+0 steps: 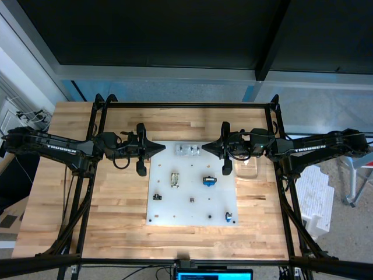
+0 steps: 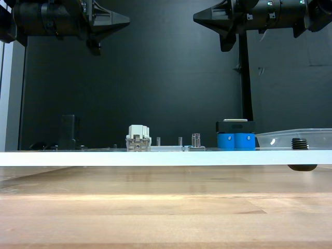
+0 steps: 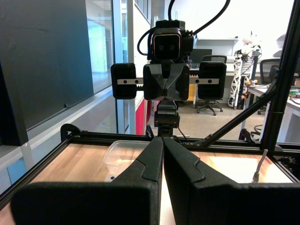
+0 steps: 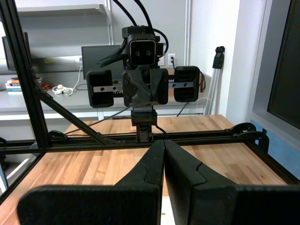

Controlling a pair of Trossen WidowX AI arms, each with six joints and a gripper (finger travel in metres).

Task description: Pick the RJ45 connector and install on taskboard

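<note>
Claws on your left gripper (image 1: 162, 149) and right gripper (image 1: 204, 147) are pinched closed, empty. Both hover above the taskboard's (image 1: 192, 214) 12 o'clock edge.

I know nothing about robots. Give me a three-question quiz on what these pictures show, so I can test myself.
1. True or false: the left gripper is resting on the taskboard.
2. Where is the clear plastic tray? A) on the table beside the taskboard's right edge; B) in the middle of the taskboard; C) held by the right gripper.
3. Fill in: the jaws of both grippers are ____.

Key: 1. False; it hangs high above the taskboard's far edge, left of middle, facing the right gripper, which hangs as high, right of middle. 2. A. 3. shut, holding nothing.
</note>
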